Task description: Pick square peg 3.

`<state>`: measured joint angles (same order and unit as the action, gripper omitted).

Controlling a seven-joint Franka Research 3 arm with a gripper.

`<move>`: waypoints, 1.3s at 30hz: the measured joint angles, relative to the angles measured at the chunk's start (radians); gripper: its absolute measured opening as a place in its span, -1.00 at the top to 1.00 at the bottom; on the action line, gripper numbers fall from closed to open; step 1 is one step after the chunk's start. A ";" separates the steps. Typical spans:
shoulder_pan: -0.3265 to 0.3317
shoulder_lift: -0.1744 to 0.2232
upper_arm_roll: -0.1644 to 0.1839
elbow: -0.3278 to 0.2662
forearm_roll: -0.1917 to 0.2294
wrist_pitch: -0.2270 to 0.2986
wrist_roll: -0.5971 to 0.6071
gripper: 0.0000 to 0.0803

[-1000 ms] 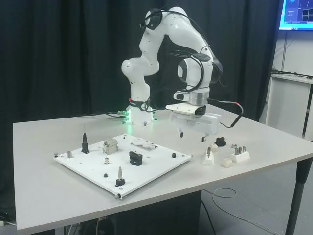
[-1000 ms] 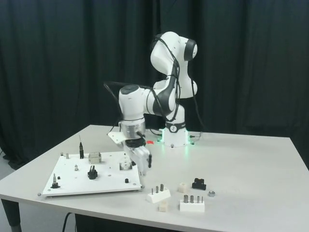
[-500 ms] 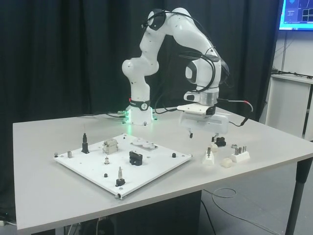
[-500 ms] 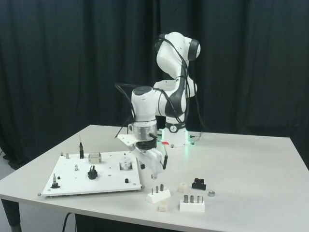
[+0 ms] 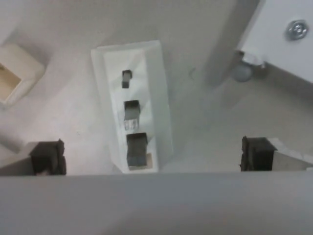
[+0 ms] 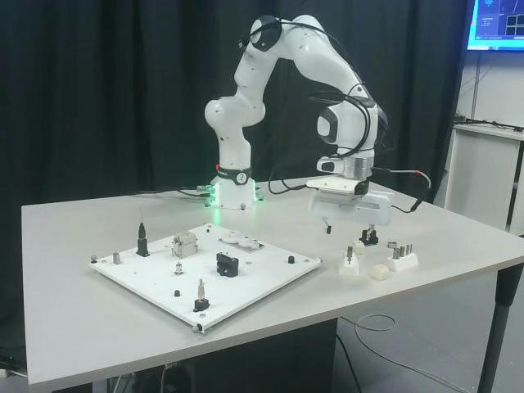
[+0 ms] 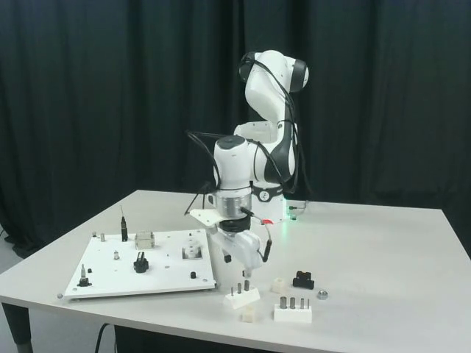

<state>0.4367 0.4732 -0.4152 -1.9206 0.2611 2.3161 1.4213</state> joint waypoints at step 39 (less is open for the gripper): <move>0.001 0.034 0.051 -0.067 0.001 0.147 0.088 -0.99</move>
